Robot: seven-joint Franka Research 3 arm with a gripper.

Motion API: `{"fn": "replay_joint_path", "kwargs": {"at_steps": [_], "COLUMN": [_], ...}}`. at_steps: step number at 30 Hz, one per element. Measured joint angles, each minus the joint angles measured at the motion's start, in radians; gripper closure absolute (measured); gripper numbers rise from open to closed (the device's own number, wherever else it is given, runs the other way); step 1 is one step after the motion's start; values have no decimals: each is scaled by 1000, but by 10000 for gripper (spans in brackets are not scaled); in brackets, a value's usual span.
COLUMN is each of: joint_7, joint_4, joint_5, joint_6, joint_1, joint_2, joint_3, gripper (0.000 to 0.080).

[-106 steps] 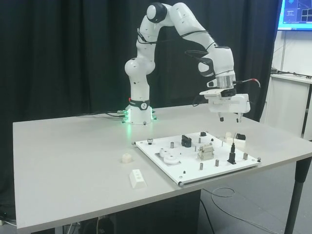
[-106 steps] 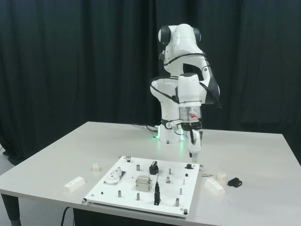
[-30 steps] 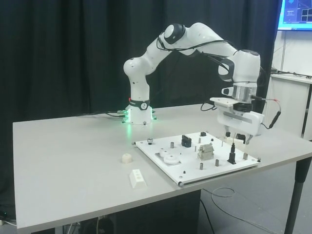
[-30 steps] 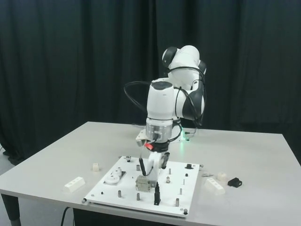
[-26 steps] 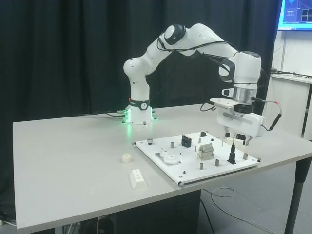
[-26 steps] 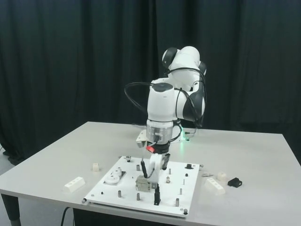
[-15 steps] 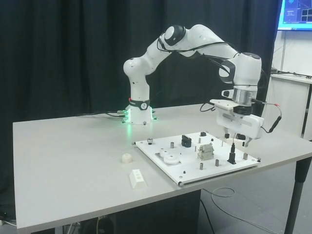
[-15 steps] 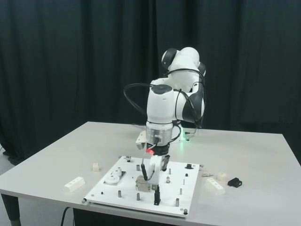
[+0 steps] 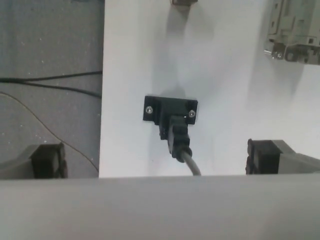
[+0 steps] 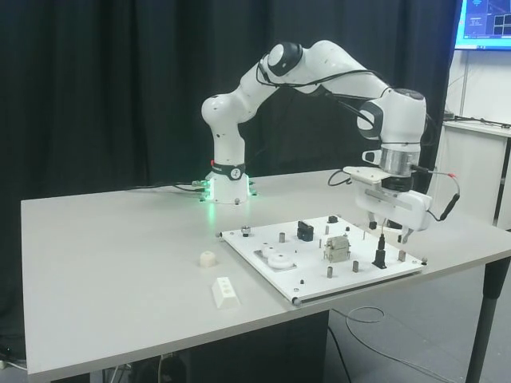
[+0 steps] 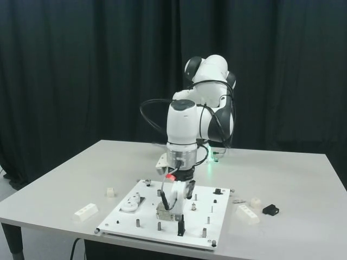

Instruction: Remove USB.

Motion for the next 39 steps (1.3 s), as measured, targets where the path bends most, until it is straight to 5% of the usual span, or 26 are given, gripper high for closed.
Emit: {"fn": "replay_joint_path", "kwargs": {"at_steps": [18,19,24,25,31,32,33,34,39], "joint_7": [0,0,2,3,14,18,21,22,21], "joint_4": [0,0,0,0,0,0,0,0,1], "joint_5": [6,6,6,6,5,5,5,5,4], "joint_6": [20,22,23,23,19,13,5,-2,-19], "joint_1": [-5,-5,-5,-5,-6,-6,-6,-6,-6], "joint_2": [23,23,26,27,27,26,25,25,22], "joint_3": [11,11,11,11,11,10,10,9,8], "gripper": [3,118,118,292,292,472,472,630,630]}}
